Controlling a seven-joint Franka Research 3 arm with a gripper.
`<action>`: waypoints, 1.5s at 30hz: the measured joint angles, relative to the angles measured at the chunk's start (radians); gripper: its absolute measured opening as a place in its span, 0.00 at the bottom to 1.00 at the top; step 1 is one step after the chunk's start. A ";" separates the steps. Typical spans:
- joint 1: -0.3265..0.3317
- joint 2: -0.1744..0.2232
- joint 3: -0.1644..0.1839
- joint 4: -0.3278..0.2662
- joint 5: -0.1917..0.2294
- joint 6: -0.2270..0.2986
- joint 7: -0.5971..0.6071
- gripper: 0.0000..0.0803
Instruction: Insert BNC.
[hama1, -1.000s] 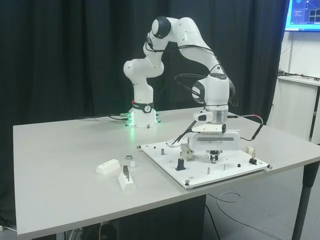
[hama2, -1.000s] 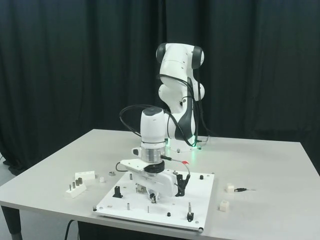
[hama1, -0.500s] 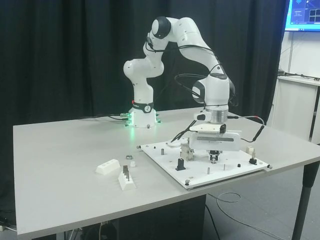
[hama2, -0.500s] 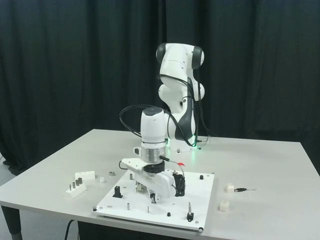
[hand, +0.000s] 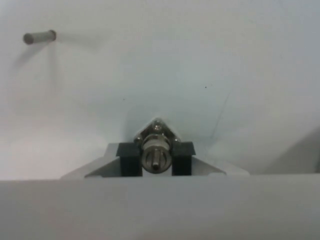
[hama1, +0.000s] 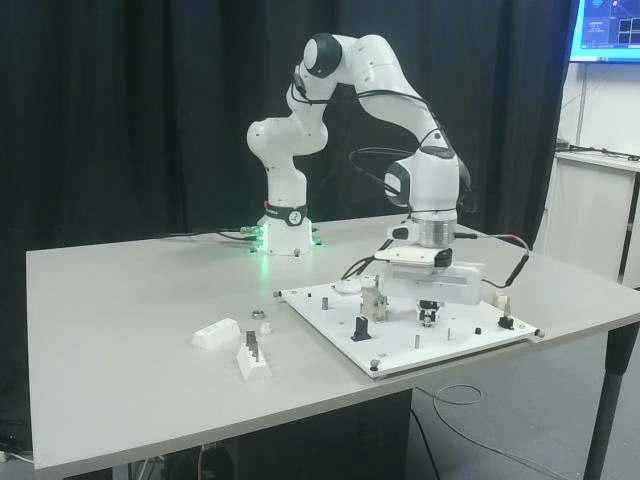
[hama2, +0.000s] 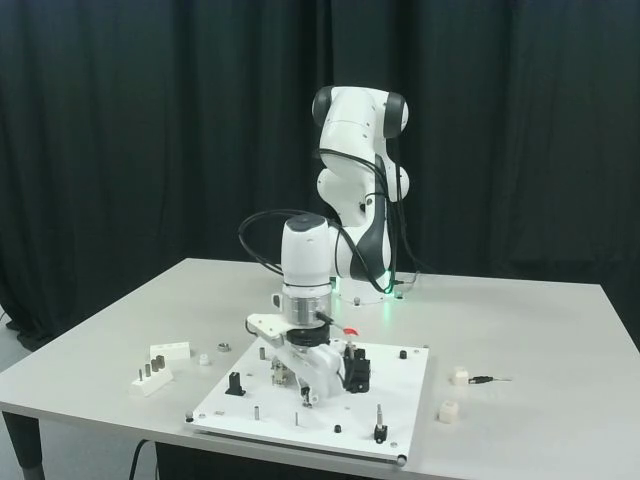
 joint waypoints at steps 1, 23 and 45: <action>0.000 0.000 0.000 0.000 0.000 0.000 0.010 0.15; 0.000 0.003 0.000 0.004 0.000 -0.003 0.306 0.15; -0.001 0.005 0.000 0.006 0.013 -0.003 0.498 0.15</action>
